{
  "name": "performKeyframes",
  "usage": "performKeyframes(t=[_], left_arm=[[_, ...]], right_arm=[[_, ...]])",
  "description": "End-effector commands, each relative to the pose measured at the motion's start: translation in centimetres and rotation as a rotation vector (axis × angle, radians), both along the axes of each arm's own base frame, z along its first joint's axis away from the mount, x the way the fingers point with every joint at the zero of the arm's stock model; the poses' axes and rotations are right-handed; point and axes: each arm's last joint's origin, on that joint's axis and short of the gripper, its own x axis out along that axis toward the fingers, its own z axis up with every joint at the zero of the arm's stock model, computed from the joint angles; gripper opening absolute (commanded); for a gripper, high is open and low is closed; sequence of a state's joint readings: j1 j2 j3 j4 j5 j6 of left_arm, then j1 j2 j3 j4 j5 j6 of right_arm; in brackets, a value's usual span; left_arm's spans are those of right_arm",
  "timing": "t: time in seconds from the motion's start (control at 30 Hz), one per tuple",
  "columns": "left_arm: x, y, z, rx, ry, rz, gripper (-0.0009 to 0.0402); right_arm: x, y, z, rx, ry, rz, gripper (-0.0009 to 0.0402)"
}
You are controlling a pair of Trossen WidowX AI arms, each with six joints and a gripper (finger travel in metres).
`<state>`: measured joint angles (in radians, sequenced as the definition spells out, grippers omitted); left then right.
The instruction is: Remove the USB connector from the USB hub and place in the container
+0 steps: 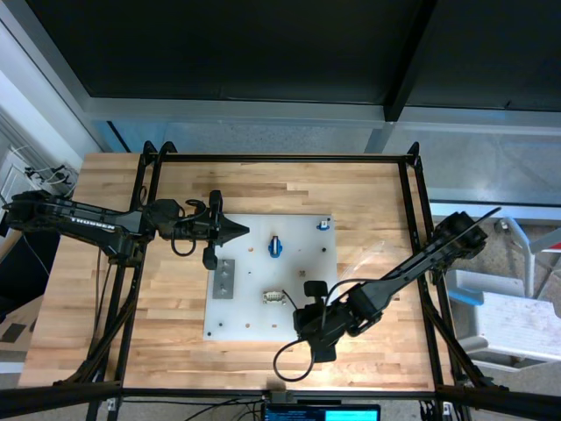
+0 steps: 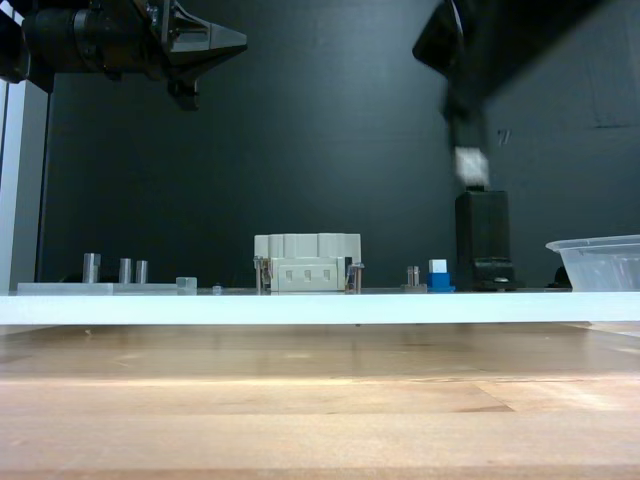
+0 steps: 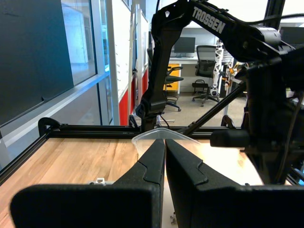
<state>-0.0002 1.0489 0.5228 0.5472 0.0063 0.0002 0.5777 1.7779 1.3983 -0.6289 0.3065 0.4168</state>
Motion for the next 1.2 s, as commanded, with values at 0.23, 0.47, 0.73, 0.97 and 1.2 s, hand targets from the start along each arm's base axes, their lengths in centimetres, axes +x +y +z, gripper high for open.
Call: performKeyframes(t=[0.23,0.47,0.73,0.97,1.2], left_arm=[[0.0,0.0,0.0,0.0,0.0,0.0,0.0001],[0.0,0.0,0.0,0.0,0.0,0.0,0.0001],[0.0,0.0,0.0,0.0,0.0,0.0,0.0001],[0.0,0.0,0.0,0.0,0.0,0.0,0.0001],[0.0,0.0,0.0,0.0,0.0,0.0,0.0001]], right_arm=[[-1.2,-0.2,-0.3,-0.012,-0.032,-0.019,0.0],[-2.8,-1.1,0.9,0.028,-0.055,-0.038,0.0],[-4.8,-2.3,2.6,0.069,-0.059,-0.039,0.0],[-7.1,-3.8,3.4,0.088,-0.049,-0.063,0.0],[-9.7,-5.4,3.4,0.121,-0.038,-0.096,0.0]])
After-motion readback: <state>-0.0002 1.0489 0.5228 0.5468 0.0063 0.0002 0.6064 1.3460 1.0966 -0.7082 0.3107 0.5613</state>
